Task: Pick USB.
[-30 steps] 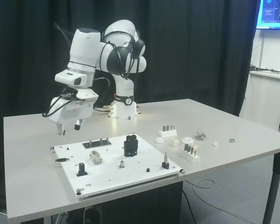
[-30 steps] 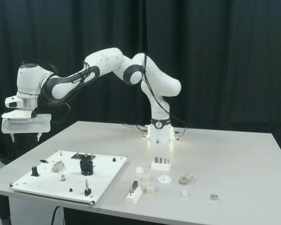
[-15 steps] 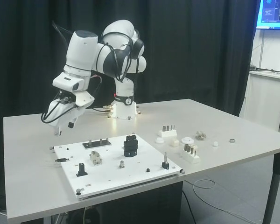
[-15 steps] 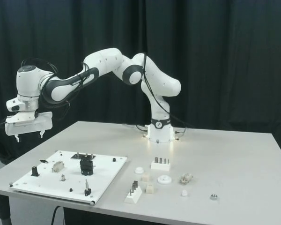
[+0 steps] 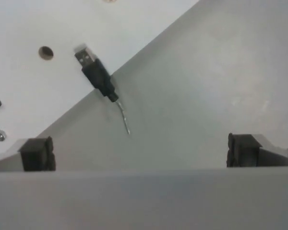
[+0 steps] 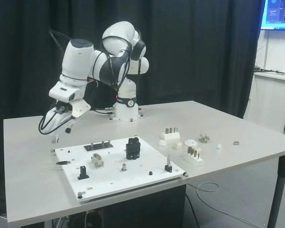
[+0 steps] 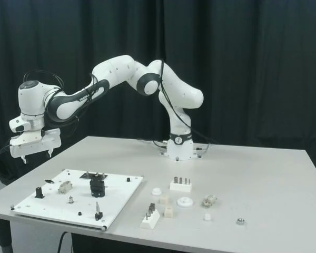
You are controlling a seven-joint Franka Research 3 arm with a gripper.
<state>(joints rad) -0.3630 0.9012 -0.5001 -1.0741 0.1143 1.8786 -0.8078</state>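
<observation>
White arm (image 7: 131, 79): bolted at the far middle of the grey table (image 7: 263, 179), reached out beyond the table's edge. Gripper (image 7: 37, 155): hung in the air above and beyond the white board (image 7: 116, 195). Board: lay at the near corner, carrying small black fixtures (image 7: 97, 186). Beside it: loose white blocks (image 7: 180, 185), a gear-like disc (image 7: 185, 201).

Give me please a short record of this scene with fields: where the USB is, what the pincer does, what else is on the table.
USB: black plug lying at the edge of the white board, its thin cable on the grey table
pincer: open, holding nothing, above the table beside the board edge
contact with USB: none
other items: small white blocks with pins on the table beside the board
</observation>
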